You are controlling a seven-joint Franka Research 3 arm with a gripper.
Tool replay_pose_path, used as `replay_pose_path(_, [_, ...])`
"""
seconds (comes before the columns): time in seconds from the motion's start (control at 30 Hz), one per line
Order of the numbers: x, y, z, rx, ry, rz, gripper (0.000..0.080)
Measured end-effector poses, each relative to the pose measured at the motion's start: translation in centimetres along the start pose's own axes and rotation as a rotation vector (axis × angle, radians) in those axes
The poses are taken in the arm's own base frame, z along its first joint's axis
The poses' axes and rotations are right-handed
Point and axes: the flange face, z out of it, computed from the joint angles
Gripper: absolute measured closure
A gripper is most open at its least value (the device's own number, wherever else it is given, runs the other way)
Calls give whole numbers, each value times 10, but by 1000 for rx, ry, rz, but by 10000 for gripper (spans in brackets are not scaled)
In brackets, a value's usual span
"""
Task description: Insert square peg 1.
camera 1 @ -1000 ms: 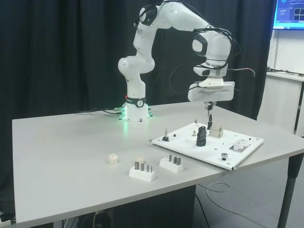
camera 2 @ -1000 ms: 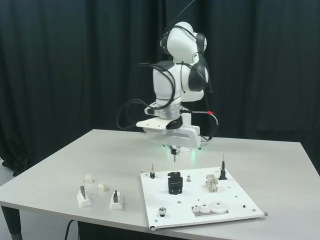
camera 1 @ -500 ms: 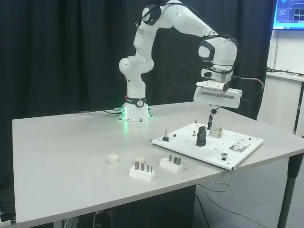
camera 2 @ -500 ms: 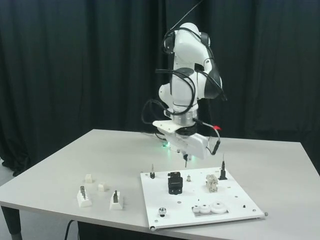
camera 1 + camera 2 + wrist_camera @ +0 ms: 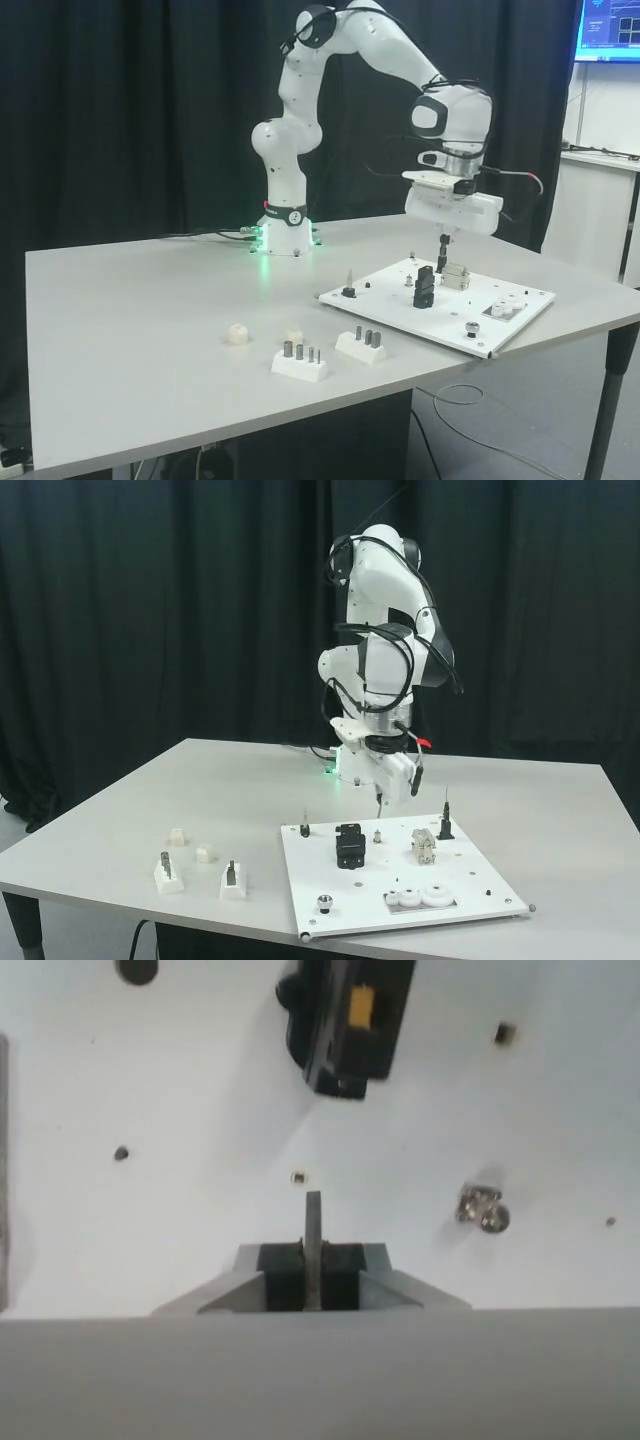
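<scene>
– Checking step in hand?
– Carrying the peg (image 5: 313, 1222) to its seat. Claw (image 5: 443, 238) closed on the peg, shaft pointing straight down, clamped between both fingers (image 5: 280, 1278). Hanging above the far part of the white board (image 5: 385, 292), clear of its surface. Judged as the approach stage; insertion not yet begun.

– Locating the target?
– Look for the small square opening (image 5: 298, 1177) in the board, just beside the peg tip as seen from the wrist. Judged to be the seat, though too small to confirm.

– Requirements for the next move?
– Centre the tip over the opening. Turn the wrist until the flats of the peg match the sides of the opening. Lower slowly, keeping the shaft upright. Stop on any jam; realign, then retry.

– Clearances?
– Black block (image 5: 345, 1020) standing on the board near the opening: keep the fingers off it. Metal stud (image 5: 482, 1210) close by as well. Tall thin pin (image 5: 445, 820) to the right in the second room view, apart from the claw. Plenty of open room overhead for a vertical descent; less room sideways. Board edges well away from the working point.
</scene>
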Motion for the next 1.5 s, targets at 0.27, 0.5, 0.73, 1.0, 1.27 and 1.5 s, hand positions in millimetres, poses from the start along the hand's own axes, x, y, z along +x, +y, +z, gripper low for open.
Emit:
replay_pose_path(0.27, [0,17,2,61,-47,61,771])
replay_pose_path(0.5, [4,22,12,87,-76,125,771])
replay_pose_path(0.73, [7,24,20,87,-109,192,771])
replay_pose_path(1.0, [10,23,30,78,-139,253,771])
replay_pose_path(1.27, [10,22,39,80,-146,270,771])
replay_pose_path(1.5, [11,22,46,76,-137,259,771])
